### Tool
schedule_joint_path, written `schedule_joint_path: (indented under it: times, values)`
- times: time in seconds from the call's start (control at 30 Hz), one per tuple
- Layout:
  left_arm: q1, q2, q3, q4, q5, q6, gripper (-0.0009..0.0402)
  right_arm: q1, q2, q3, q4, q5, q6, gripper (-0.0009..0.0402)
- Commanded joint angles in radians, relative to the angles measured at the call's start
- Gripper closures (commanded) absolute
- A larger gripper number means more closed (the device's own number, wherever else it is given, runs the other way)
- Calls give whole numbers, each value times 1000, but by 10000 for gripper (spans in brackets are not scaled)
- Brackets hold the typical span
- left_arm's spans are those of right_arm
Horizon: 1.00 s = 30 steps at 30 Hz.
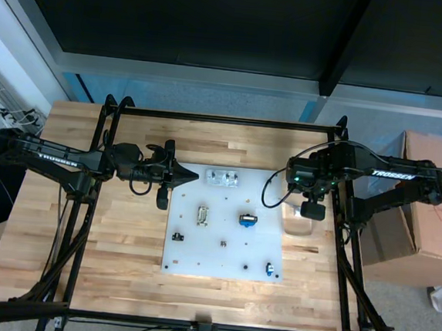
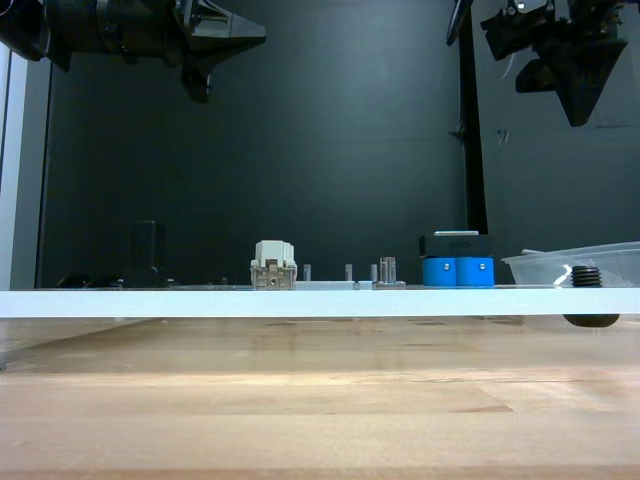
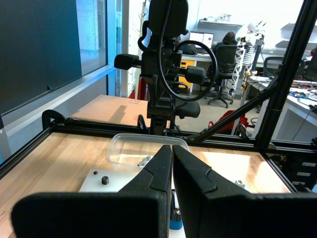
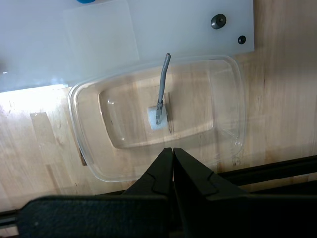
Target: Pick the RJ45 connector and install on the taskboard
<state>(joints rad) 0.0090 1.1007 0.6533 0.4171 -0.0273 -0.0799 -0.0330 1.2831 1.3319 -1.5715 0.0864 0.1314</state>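
High view: I see the left gripper point(image 1: 194, 176) at the taskboard's point(image 1: 197, 258) 10 o'clock corner, and the right gripper point(image 1: 311, 212) over the clear tray point(image 1: 297, 228) at its 3 o'clock. Low view: both hang high above the board. Left wrist view: jaws clenched, empty. Only the right wrist view shows the RJ45 connector point(image 4: 158, 118), a pale plug with a grey cable stub, lying free in the tray beneath clenched, empty jaws.

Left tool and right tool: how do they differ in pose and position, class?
The left tool points level along the wooden table; the right tool points straight down. The left tool hangs near the white task board's left edge; the right tool hangs over the clear plastic tray, where the grey-cabled RJ45 connector lies free. Both are shut, empty and raised above the table.
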Motion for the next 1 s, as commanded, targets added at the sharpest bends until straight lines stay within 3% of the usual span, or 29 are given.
schedule_joint_path:
  times: [0.03, 0.5, 0.7, 1.0]
  values:
    - [0, 0, 0, 0, 0, 0, 393, 0, 3, 0, 2, 0, -8, 394]
    - [0, 0, 0, 0, 0, 0, 393, 0, 6, 0, -1, -1, -8, 393]
    - [0, 0, 0, 0, 0, 0, 393, -1, 108, 0, -6, -36, -9, 388]
    - [0, 0, 0, 0, 0, 0, 393, 1, 346, 0, -7, -31, -45, 283]
